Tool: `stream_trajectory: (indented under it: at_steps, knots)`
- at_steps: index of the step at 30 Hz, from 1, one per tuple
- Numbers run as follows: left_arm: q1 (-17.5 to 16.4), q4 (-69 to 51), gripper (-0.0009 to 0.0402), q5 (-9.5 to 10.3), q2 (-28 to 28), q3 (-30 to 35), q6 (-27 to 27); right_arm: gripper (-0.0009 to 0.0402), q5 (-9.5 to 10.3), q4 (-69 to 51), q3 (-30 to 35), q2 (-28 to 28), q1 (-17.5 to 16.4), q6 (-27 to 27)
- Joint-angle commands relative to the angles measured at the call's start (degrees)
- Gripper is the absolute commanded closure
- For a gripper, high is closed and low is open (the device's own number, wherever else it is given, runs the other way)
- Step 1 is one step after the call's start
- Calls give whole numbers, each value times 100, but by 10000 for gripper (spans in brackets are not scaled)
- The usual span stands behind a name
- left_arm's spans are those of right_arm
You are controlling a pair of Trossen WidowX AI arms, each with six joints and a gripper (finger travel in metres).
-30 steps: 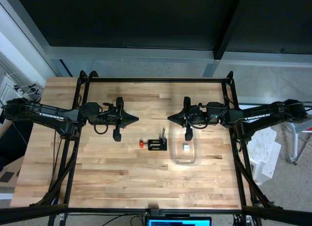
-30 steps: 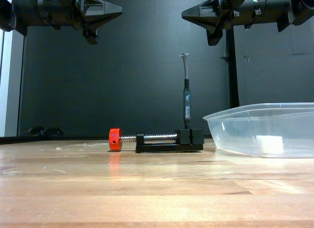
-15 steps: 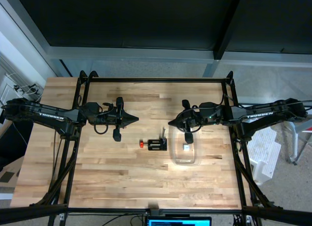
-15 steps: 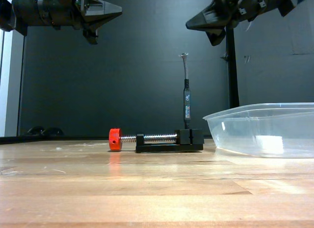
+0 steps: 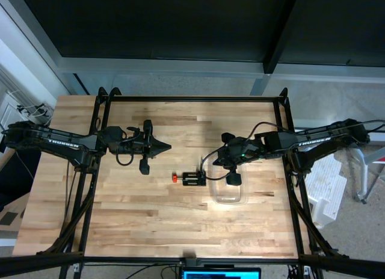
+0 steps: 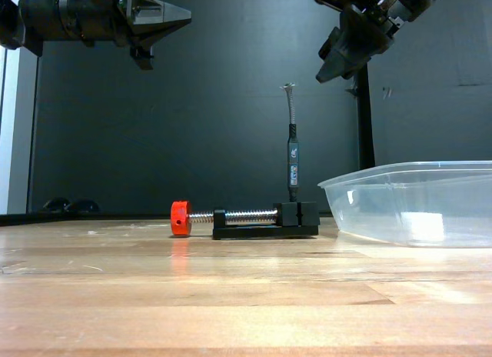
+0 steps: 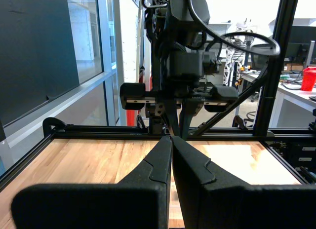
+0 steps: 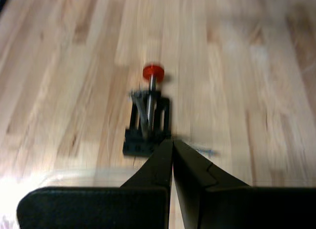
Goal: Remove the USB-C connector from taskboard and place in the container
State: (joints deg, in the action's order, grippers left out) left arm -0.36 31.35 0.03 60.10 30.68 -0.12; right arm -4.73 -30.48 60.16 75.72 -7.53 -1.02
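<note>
The taskboard [image 5: 192, 178], a small black block with an orange-red knob [image 5: 175, 178], lies mid-table. The USB-C connector [image 6: 292, 153] stands upright from its right end, thin and dark. Just right of it sits the container [image 5: 230, 198], a clear tray. My right gripper [image 5: 209, 163] is shut and empty, tilted downward, high above and to the right of the connector's top [image 6: 321, 76]. In the right wrist view its fingertips [image 8: 172, 140] point at the taskboard [image 8: 147, 123]. My left gripper [image 5: 167, 147] hovers high at the left, shut and empty [image 7: 171, 137].
A small white object [image 6: 425, 226] lies inside the container [image 6: 415, 203]. A black frame rail [image 5: 192, 99] runs around the table's edges. Bare wood lies in front of the taskboard [image 6: 265, 217].
The right arm has swung left and toward the near side, and its gripper has tipped from level to pointing down at the taskboard. The left arm has not moved.
</note>
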Motion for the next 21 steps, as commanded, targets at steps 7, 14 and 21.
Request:
stream_trajectory:
  at_steps: [7,14,21]
  knots:
    - [0,0,393,0,2,2,0,393,-9,-1119,798,647,-129,-247]
    - [0,2,393,0,0,2,0,377,-33,-1578,1226,1119,-149,-608]
    - [0,2,393,0,0,2,0,306,-146,-1744,1589,1526,-153,-730]
